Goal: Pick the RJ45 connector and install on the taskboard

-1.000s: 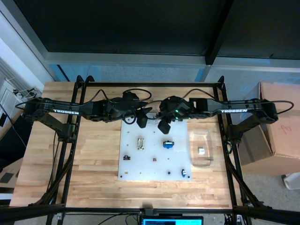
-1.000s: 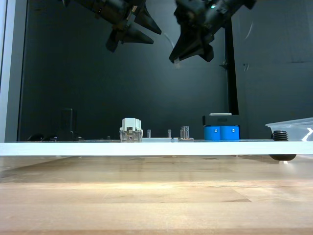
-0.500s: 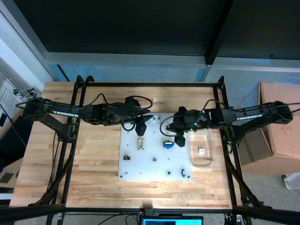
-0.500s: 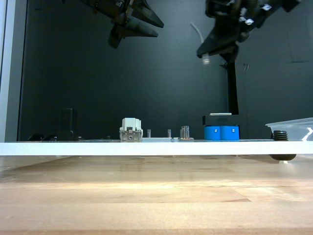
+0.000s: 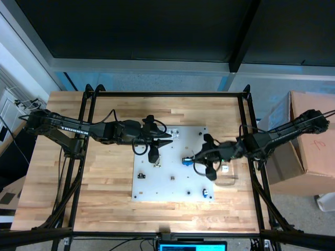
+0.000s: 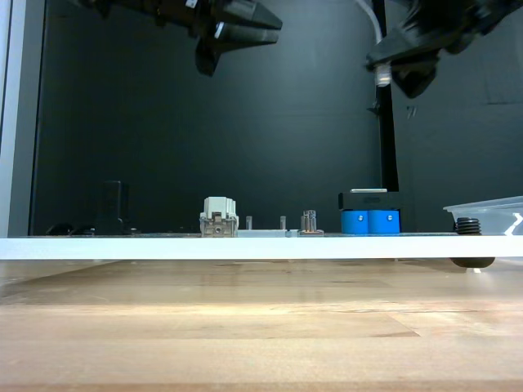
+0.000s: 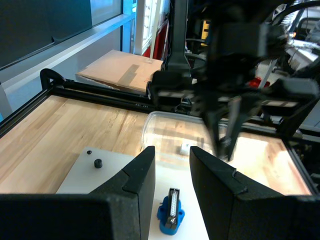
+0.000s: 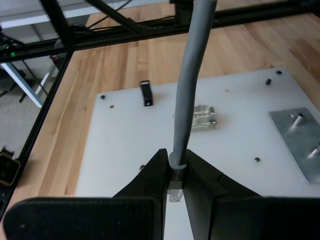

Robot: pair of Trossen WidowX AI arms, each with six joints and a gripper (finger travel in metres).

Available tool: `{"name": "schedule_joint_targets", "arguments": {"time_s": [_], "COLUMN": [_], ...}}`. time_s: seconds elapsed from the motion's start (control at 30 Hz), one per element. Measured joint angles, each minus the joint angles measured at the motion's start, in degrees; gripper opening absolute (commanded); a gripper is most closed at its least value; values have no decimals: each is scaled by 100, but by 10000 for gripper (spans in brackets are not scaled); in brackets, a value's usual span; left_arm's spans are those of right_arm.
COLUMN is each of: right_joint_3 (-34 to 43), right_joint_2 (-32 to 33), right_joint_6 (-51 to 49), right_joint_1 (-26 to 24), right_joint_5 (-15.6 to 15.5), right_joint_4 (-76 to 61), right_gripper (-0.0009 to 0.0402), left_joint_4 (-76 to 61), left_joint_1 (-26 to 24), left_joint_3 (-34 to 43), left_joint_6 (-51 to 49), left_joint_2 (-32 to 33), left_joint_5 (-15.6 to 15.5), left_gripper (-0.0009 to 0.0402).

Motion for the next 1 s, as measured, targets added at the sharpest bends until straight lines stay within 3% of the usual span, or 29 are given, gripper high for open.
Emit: {"name": "schedule_joint_targets", "arguments": {"time_s": [0.43, 0.57, 0.9, 1.0], "right_joint_3": [-540, -647, -734, -737], "right_joint_2": [-24, -20, 39, 179], "right_joint_6": [-15, 70, 179, 219], "right_joint_1": [1467, 1716, 2312, 2422], "right_joint_5": [1174, 1314, 2164, 2164], "right_joint_4": [787, 780, 767, 767], "right_gripper": [0, 0, 0, 0], "left_joint_4": [302, 271, 249, 249], "left_joint_1": [-2, 0, 11, 11], "left_joint_3": [-101, -98, -98, -98], "left_joint_6": [83, 81, 79, 76], "left_joint_2": [2, 2, 7, 9], "left_joint_5": [-11, -22, -28, -31], "left_gripper": [65, 65, 66, 65]}}
